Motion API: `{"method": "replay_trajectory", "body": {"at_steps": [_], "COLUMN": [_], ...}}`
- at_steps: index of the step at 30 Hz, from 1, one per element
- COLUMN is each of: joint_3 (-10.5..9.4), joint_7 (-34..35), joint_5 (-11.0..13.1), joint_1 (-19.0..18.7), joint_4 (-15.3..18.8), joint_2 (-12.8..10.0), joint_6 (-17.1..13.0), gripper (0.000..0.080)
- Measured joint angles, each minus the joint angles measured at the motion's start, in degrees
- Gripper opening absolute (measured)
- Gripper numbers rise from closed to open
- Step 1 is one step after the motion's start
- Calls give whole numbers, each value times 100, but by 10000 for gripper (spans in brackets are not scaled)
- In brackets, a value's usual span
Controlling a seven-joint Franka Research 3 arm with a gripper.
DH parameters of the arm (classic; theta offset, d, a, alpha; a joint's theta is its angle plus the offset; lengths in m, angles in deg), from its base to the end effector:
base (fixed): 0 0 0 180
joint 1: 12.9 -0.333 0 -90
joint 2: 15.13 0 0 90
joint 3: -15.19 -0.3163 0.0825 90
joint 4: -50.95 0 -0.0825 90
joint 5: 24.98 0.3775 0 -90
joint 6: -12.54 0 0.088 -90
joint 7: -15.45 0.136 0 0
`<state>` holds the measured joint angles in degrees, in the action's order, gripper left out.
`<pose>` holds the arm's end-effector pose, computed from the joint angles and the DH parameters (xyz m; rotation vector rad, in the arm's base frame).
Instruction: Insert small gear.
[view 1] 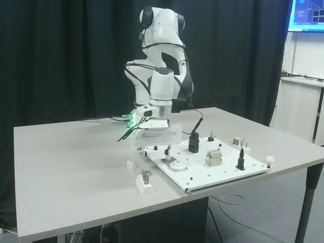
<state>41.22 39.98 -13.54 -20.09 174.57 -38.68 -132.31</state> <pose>0.5331 -0.1855 0.2012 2.7835 -1.3216 0.0241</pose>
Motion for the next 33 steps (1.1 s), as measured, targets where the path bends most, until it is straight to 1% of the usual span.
{"method": "replay_trajectory", "body": {"at_steps": [20,33], "joint_3": [0,0], "joint_7": [-93,-114], "joint_5": [-3,-10], "joint_1": [0,0], "joint_4": [-79,-135], "joint_2": [4,107], "joint_6": [15,140], "gripper": [800,800]}}
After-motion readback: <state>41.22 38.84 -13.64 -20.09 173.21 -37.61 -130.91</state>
